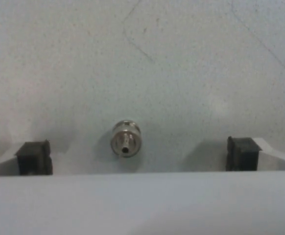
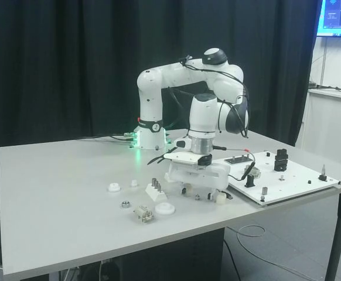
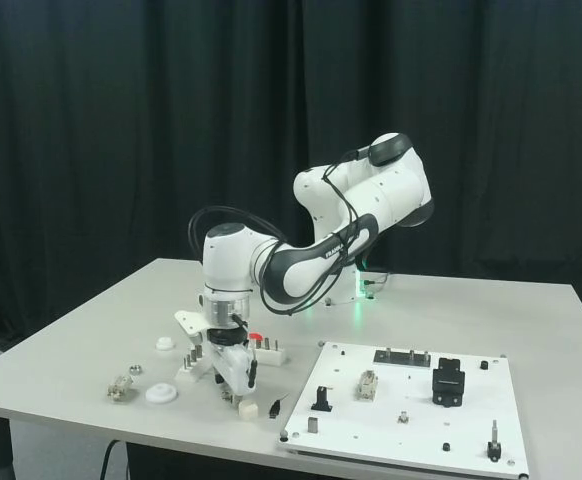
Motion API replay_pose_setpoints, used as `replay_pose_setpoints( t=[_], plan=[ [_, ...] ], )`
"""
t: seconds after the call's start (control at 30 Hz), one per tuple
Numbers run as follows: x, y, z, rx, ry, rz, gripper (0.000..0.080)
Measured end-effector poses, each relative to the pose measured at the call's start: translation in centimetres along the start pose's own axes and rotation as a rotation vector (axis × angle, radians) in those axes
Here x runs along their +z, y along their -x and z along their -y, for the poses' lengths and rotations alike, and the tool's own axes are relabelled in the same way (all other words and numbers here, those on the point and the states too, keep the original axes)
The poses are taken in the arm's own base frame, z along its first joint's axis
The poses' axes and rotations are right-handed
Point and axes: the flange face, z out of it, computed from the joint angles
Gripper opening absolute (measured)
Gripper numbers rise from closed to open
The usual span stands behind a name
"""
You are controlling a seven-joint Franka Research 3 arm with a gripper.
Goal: Pick BNC.
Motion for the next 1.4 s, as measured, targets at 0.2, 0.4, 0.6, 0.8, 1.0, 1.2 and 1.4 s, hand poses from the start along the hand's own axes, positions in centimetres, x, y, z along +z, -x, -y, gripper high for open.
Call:
replay_pose_setpoints(
  t=[0.2,0.4,0.6,0.8,1.0,1.2,1.4],
  plan=[
    [0.1,0.0,-0.1,-0.005,0.002,0.001,0.0712],
    [0.2,-0.1,-0.1,-0.005,0.003,0.001,0.0519],
    [0.2,-0.1,-0.2,-0.004,0.004,0.002,0.0324],
    [0.3,0.0,-0.2,-0.002,0.000,0.007,0.0125],
    [0.3,0.0,-0.1,0.000,-0.004,0.011,0.0120],
    [0.0,0.0,0.0,-0.001,-0.009,0.008,0.0120],
    [-0.9,0.1,0.2,-0.005,-0.022,-0.003,0.0120]
  ],
)
